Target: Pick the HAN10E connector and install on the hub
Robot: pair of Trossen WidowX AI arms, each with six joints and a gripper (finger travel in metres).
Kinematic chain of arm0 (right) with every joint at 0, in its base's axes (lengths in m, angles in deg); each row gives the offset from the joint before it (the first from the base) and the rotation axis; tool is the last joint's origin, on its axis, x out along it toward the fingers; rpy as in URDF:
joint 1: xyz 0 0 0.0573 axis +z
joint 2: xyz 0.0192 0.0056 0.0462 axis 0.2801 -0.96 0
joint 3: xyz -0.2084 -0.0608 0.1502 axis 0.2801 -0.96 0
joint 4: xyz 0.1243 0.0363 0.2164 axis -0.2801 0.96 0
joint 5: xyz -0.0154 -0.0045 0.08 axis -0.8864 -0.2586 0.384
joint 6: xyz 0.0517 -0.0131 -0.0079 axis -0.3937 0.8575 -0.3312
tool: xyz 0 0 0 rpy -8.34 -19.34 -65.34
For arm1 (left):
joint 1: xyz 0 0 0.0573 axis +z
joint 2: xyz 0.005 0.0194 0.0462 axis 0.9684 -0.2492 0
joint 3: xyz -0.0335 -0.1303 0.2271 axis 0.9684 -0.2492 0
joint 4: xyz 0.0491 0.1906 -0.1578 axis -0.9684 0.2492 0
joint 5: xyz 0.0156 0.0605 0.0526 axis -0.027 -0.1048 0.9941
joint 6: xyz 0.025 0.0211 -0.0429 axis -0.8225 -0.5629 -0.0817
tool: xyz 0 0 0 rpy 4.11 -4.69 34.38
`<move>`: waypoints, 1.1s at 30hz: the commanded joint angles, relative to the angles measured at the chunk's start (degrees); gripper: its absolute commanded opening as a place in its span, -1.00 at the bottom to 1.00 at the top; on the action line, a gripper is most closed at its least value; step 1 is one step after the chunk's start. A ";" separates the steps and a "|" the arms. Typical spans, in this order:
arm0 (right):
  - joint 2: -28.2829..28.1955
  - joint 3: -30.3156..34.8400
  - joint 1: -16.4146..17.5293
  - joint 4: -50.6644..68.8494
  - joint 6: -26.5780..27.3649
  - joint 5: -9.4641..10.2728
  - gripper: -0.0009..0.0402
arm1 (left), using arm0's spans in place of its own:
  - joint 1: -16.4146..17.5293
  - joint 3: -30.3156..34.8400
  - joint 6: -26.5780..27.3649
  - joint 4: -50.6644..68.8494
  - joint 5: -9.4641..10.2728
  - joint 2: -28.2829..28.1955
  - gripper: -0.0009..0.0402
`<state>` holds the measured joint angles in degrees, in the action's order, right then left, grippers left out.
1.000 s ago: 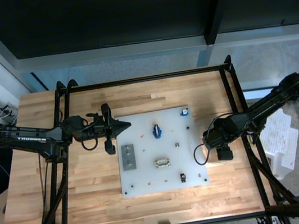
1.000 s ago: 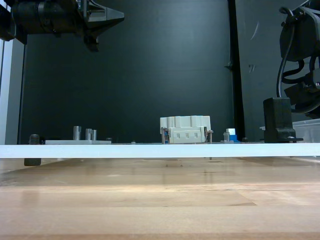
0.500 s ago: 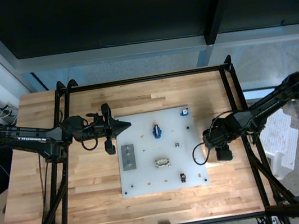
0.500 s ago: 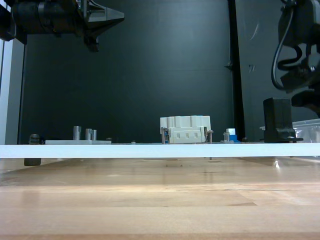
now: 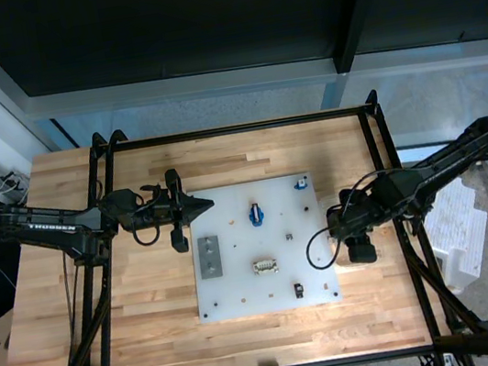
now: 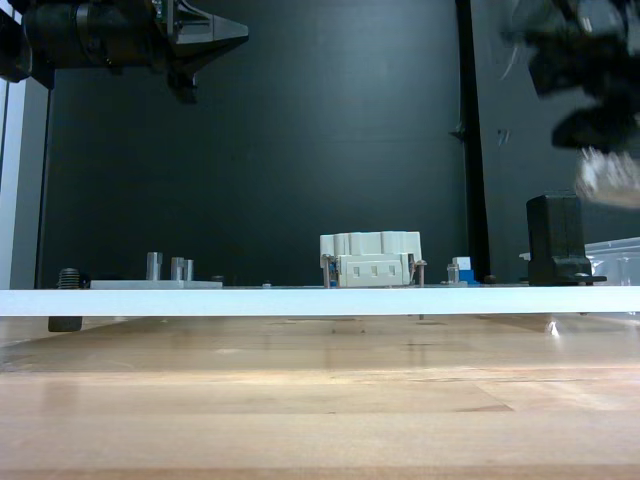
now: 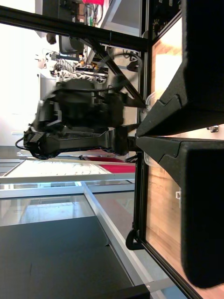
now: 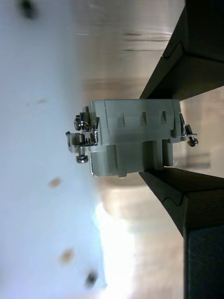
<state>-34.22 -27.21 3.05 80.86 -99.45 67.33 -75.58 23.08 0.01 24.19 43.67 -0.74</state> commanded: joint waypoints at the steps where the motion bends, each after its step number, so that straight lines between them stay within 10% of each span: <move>1: -1.49 5.81 -0.94 1.20 2.84 -0.35 -0.41 | 0.00 0.00 0.00 -0.02 -0.02 -0.02 -0.96; 20: -17.44 32.50 -13.97 4.85 17.46 -0.26 -0.23 | -0.09 2.64 -0.09 0.07 -2.78 -4.44 -0.92; 33: -26.29 46.21 -16.72 6.69 22.67 -0.15 -0.23 | -0.42 10.91 -2.19 3.54 -2.86 -16.20 -0.09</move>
<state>-59.75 17.99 -13.63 87.60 -76.75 67.17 -75.95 33.33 -1.28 27.56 40.85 -16.35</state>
